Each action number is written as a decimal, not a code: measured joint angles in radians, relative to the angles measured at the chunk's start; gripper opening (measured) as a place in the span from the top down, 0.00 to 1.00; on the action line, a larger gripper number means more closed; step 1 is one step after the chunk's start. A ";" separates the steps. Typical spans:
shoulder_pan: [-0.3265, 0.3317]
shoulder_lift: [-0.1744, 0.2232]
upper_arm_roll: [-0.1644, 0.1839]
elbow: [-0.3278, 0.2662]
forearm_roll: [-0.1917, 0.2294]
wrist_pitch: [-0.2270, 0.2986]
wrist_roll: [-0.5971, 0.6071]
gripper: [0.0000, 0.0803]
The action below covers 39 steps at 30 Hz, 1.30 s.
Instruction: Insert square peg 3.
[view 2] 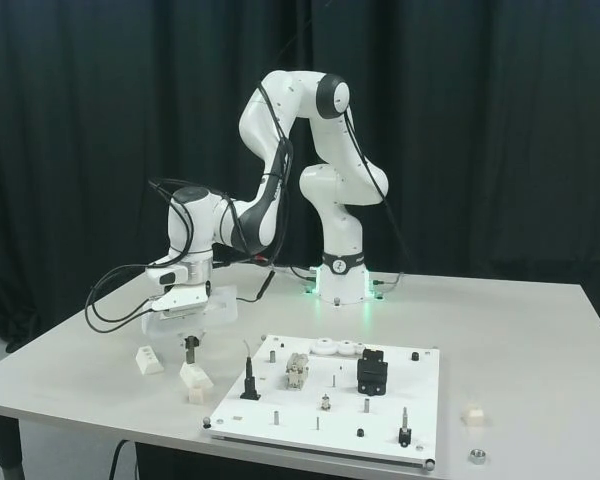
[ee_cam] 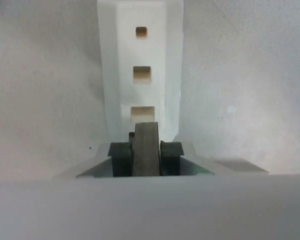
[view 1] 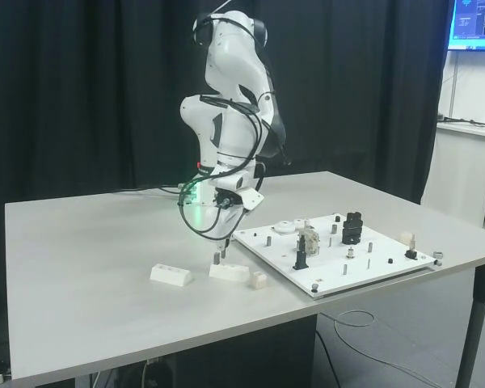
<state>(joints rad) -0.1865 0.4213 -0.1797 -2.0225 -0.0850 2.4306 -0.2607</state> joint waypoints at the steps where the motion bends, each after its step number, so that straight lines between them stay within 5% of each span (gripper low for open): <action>1: 0.001 0.000 0.000 0.000 0.000 0.000 0.007 0.86; 15: 0.015 -0.008 0.000 0.004 0.021 -0.017 0.084 0.86; 25: 0.041 -0.023 0.000 0.004 0.095 -0.063 0.182 0.86; 39: 0.134 -0.045 0.001 0.001 0.169 -0.120 0.499 0.86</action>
<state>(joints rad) -0.0521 0.3761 -0.1791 -2.0217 0.0838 2.3110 0.2385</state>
